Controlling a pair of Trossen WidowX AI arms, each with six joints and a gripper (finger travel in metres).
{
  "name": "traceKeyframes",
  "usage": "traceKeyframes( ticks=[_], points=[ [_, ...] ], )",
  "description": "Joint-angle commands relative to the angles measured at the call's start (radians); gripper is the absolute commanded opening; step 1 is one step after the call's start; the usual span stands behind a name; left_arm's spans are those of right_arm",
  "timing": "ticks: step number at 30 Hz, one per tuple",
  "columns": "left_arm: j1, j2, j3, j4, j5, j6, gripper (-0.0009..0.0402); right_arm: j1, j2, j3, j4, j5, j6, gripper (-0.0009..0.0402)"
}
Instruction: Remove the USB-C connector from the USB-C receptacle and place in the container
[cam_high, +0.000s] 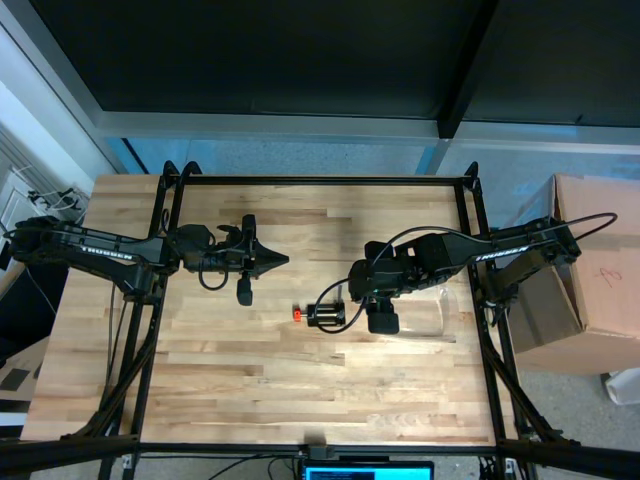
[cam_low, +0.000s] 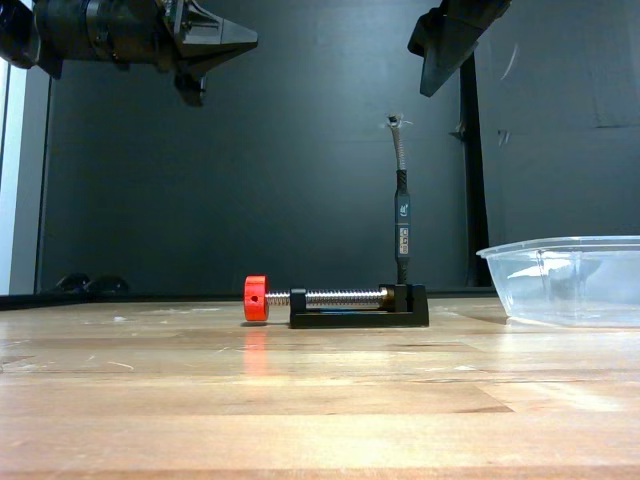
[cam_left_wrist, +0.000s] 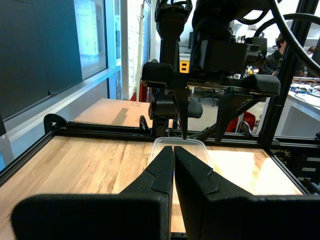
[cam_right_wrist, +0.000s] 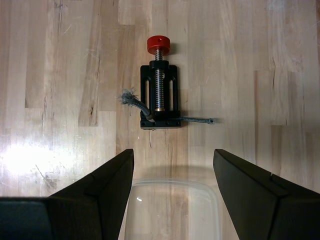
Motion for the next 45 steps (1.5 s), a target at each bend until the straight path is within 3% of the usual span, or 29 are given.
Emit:
traceKeyframes(
  ticks=[1, 27, 45],
  points=[
    [0.0, 0.0, 0.0, 0.0, 0.0, 0.0, 0.0, 0.001, 0.001, -0.004, 0.001, 0.0, 0.002, 0.0213],
    [0.0, 0.0, 0.0, 0.0, 0.0, 0.0, 0.0, 0.011, 0.228, -0.005, 0.065, -0.01, -0.009, 0.0212],
    [0.0, 0.0, 0.0, 0.001, 0.0, 0.0, 0.0, 0.011, 0.262, -0.033, 0.147, -0.009, -0.004, 0.0208]
  ],
)
